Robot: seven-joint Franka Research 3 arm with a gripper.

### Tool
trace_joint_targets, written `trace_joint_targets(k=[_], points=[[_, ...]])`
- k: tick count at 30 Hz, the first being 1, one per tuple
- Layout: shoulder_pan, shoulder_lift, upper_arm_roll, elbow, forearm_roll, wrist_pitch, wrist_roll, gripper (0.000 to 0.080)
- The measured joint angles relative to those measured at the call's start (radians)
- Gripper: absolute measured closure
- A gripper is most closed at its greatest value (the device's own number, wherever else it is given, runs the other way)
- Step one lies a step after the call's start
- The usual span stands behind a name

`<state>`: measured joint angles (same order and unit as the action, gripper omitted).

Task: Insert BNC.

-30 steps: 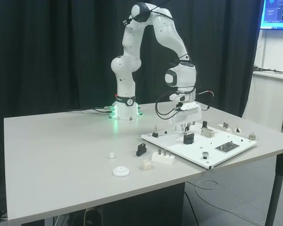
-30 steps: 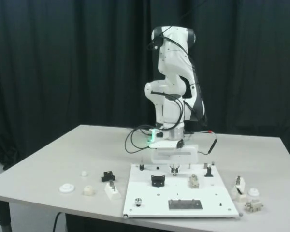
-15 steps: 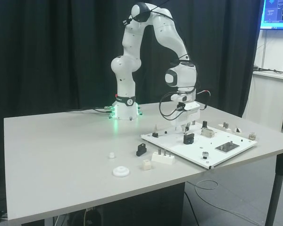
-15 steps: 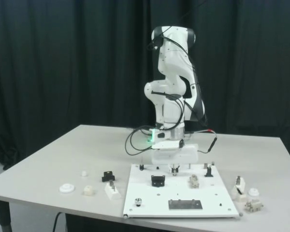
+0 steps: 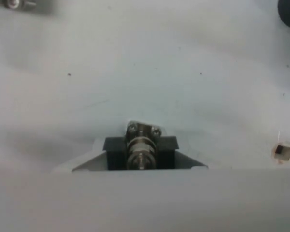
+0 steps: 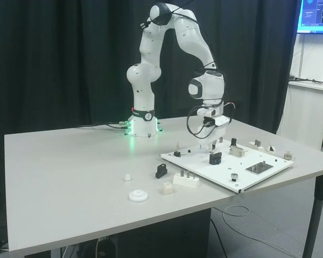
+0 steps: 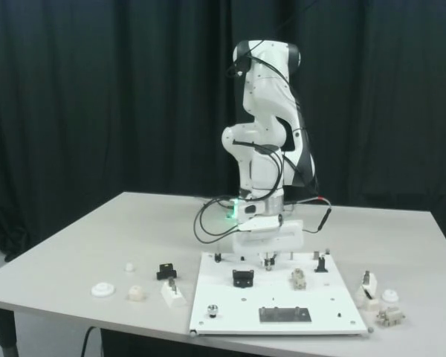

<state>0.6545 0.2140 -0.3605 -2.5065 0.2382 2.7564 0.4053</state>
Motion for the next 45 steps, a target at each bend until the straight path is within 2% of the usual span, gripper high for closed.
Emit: trace_joint_targets(k=[24,45], points=[[-0.006,0.012,0.0,0.031,0.0,-0.056,-0.228,0.0681],[-0.007,0.011,0.0,0.033,-0.003,-0.062,-0.405,0.0681]])
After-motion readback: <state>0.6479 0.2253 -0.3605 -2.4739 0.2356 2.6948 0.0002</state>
